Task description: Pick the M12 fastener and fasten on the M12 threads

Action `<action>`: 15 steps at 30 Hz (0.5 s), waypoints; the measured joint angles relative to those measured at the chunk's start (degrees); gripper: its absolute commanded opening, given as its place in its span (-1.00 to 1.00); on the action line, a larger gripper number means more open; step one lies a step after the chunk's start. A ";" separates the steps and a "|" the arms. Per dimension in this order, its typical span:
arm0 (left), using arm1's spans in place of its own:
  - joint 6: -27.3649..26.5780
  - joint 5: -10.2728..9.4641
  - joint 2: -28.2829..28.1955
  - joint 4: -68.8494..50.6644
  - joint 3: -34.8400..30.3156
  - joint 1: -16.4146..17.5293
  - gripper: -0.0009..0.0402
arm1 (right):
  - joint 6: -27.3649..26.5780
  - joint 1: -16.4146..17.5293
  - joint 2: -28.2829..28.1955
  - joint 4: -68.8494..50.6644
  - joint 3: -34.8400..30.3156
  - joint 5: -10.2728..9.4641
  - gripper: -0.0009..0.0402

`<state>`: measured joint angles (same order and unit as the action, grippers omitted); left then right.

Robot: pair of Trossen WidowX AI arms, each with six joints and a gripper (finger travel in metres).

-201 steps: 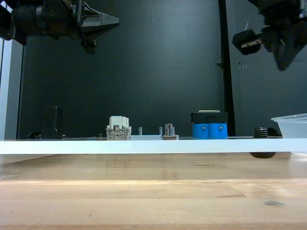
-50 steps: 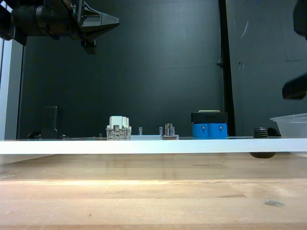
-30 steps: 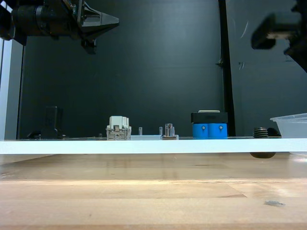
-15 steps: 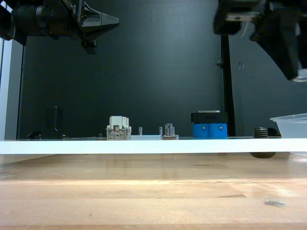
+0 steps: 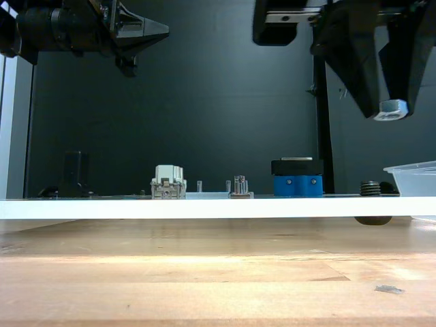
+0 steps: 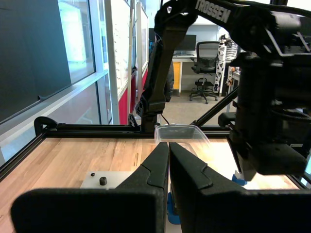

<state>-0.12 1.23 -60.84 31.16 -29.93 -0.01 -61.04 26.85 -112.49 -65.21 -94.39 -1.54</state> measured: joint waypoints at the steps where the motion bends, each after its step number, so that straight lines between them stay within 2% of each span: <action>1: 0.02 0.02 0.00 0.00 -0.02 0.00 -0.96 | 0.02 0.00 -0.90 -0.13 -1.05 0.00 -0.89; 9: 0.02 0.02 0.00 0.00 -0.02 0.00 -0.96 | 0.04 0.02 -6.86 -0.42 -6.95 0.00 -0.89; 15: 0.00 0.00 0.00 0.02 -0.02 0.00 -0.96 | 0.28 0.02 -9.75 -0.33 -8.39 -0.02 -0.89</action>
<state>-0.12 1.23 -60.84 31.18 -29.95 -0.01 -60.75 26.87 -122.23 -65.54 -102.78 -1.56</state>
